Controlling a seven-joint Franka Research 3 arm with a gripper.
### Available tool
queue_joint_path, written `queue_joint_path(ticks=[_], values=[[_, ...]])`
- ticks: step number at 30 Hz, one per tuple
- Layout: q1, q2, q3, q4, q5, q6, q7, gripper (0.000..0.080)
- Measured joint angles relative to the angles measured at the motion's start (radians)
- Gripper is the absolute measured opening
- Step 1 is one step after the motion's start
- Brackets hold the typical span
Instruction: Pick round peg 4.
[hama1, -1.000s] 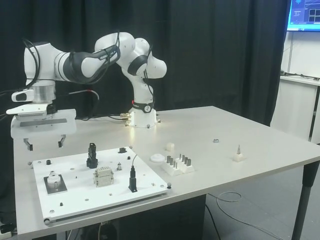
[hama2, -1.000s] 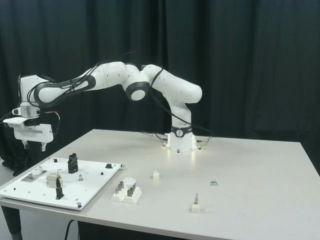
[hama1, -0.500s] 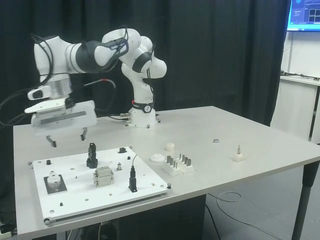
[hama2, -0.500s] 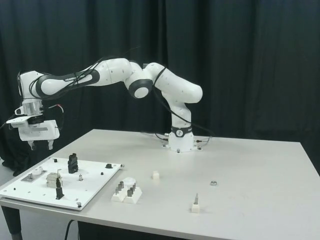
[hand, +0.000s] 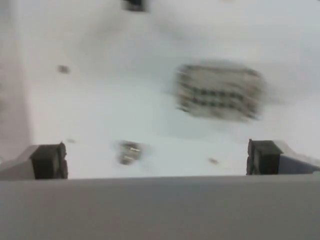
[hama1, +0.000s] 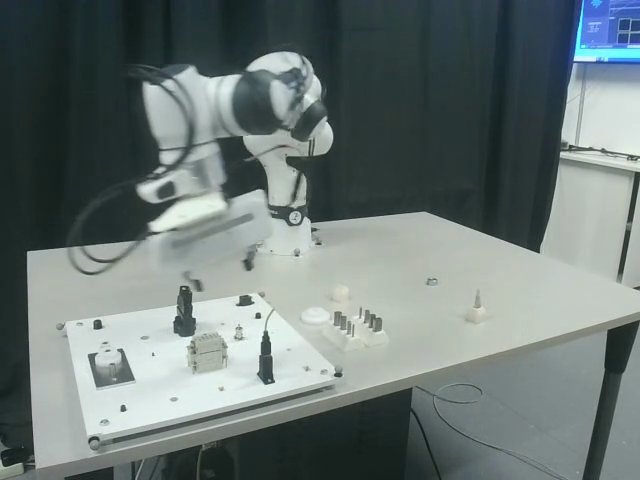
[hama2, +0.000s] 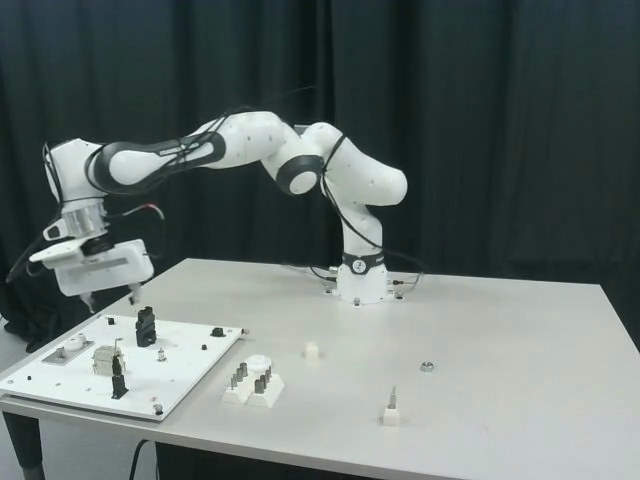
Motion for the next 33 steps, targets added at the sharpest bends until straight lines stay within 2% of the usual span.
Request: queue_joint_path(ticks=[12,16,20,24,27,29,33], values=[[0.214,-0.001,-0.081,-0.059,-0.007,-0.095,0.105,0.0800],[0.273,-0.001,-0.100,-0.083,-0.028,-0.114,0.146,0.0800],[0.314,-0.001,-0.101,-0.102,-0.066,-0.124,0.199,0.0800],[0.347,-0.001,-0.091,-0.129,-0.103,-0.125,0.247,0.0800],[0.362,-0.002,-0.071,-0.151,-0.133,-0.122,0.284,0.0800],[0.368,-0.004,-0.050,-0.166,-0.155,-0.117,0.309,0.0800],[0.367,-0.018,0.013,-0.200,-0.220,-0.093,0.374,0.0800]])
